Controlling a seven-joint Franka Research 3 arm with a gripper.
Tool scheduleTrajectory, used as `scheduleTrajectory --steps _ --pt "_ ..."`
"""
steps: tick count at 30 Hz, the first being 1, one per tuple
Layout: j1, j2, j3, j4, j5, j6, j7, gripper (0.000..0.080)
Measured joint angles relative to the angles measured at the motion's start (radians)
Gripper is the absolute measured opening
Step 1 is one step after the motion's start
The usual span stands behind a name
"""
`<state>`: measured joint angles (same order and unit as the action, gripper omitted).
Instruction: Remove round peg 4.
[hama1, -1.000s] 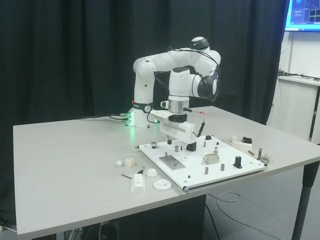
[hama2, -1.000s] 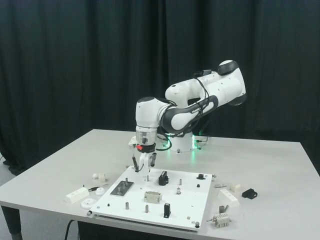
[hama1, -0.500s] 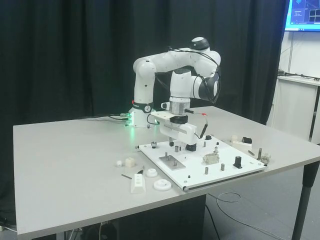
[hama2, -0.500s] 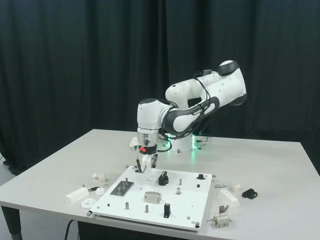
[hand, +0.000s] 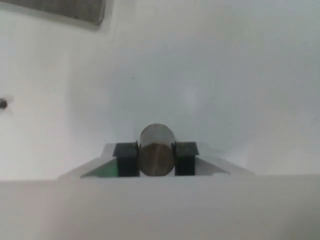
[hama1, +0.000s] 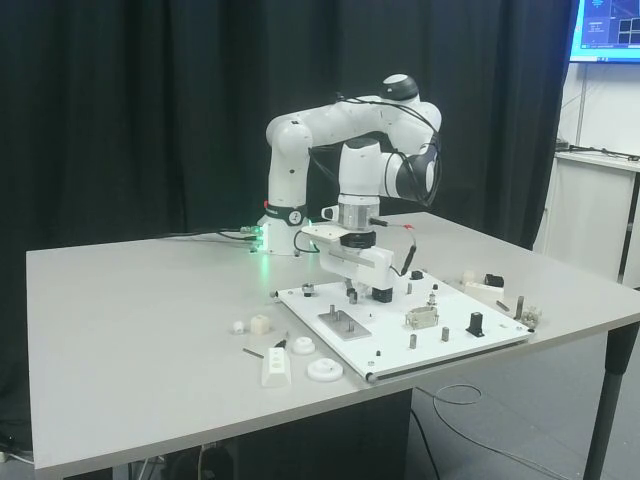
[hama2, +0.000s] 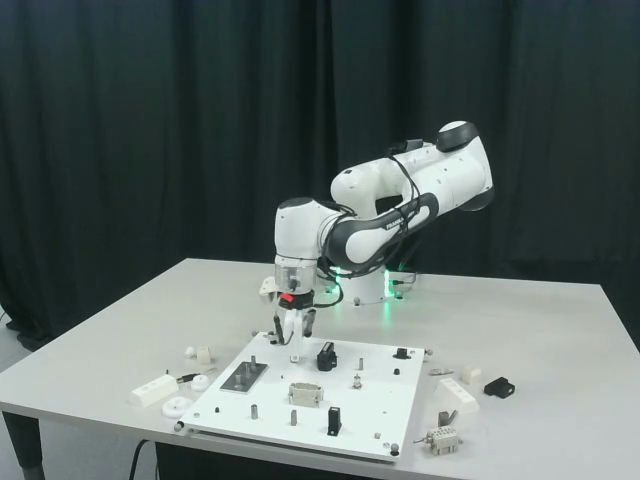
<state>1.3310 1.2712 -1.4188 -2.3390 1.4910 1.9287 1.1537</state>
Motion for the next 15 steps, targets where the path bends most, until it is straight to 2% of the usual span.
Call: scheduleTrajectory --steps 15 --pt "0.007 -0.001 0.000 -0.008 0.014 0.009 0.000 0.0150"
